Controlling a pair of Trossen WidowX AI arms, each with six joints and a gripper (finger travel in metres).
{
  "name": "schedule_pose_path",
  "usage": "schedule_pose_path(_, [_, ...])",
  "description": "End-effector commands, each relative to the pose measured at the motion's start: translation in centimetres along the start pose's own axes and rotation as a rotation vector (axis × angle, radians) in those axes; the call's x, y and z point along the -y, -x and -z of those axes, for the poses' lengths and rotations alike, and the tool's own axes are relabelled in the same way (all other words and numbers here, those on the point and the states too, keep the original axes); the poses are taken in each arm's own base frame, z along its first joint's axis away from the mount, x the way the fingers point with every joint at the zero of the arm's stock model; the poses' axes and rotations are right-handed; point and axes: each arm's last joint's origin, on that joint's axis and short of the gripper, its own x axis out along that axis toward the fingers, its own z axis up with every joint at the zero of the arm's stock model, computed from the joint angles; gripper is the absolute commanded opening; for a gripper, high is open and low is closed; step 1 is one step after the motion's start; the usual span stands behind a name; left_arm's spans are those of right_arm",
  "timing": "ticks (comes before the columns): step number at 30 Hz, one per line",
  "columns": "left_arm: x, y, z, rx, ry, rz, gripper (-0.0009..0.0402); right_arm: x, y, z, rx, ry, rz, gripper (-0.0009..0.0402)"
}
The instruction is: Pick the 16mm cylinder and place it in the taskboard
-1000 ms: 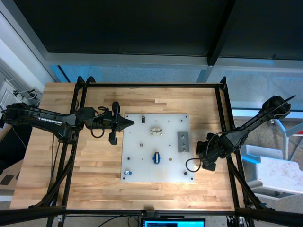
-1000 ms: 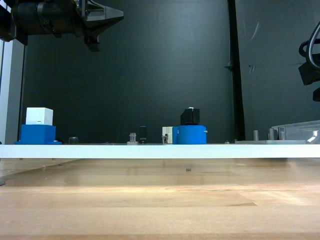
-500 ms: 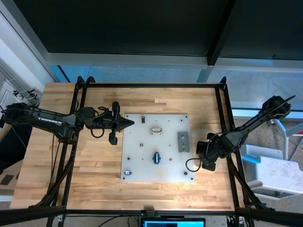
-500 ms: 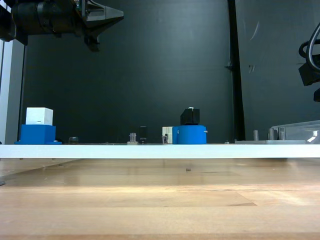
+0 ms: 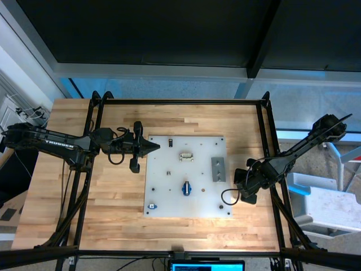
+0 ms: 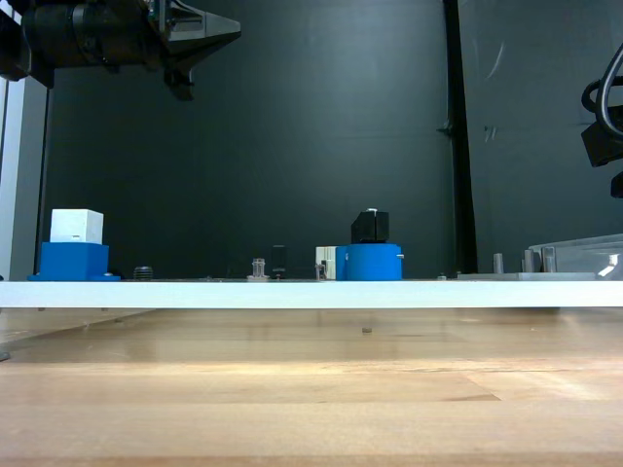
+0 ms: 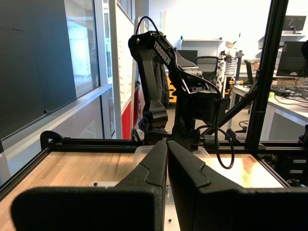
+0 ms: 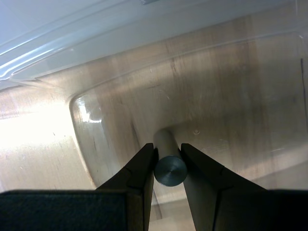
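In the right wrist view the 16mm cylinder (image 8: pixel 170 169) is a short grey metal peg seen end-on, with my right gripper (image 8: pixel 167 151) shut on it, one finger pressed against each side. It sits low inside a clear plastic tray (image 8: pixel 96 120). From above, the right gripper (image 5: pixel 246 186) points down just off the right edge of the white taskboard (image 5: pixel 169 192), and the peg is hidden there. My left gripper (image 5: pixel 155 146) hovers high over the board's left edge, its fingers (image 7: pixel 159 159) shut with nothing between them.
The board carries a grey metal block (image 5: pixel 218 168), a blue upright part (image 5: pixel 186 188), a beige connector (image 5: pixel 186 156) and a blue-and-white piece (image 6: pixel 74 245) at its near left. The clear tray (image 6: pixel 584 255) stands beside the board on the right. Black frame rails border the table.
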Motion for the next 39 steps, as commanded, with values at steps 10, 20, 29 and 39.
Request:
schedule_pose_path(10, [0.0, 0.0, 0.0, 0.000, 0.000, 0.000, 0.0000, 0.0, 0.6, -0.1, -0.001, 0.001, -0.002, 0.0018])
schedule_pose_path(20, [0.0, 0.0, 0.0, 0.000, 0.000, 0.000, 0.0000, -0.1, 2.6, -0.6, 0.009, 0.000, -0.014, 0.0018])
schedule_pose_path(29, [0.0, 0.0, 0.0, 0.000, 0.000, 0.000, 0.0000, -0.3, 4.3, -1.0, 0.021, -0.001, -0.026, 0.0018])
schedule_pose_path(39, [0.0, 0.0, 0.0, 0.000, 0.000, 0.000, 0.0000, -0.2, 7.0, -1.4, 0.006, 0.003, -0.008, 0.0018])
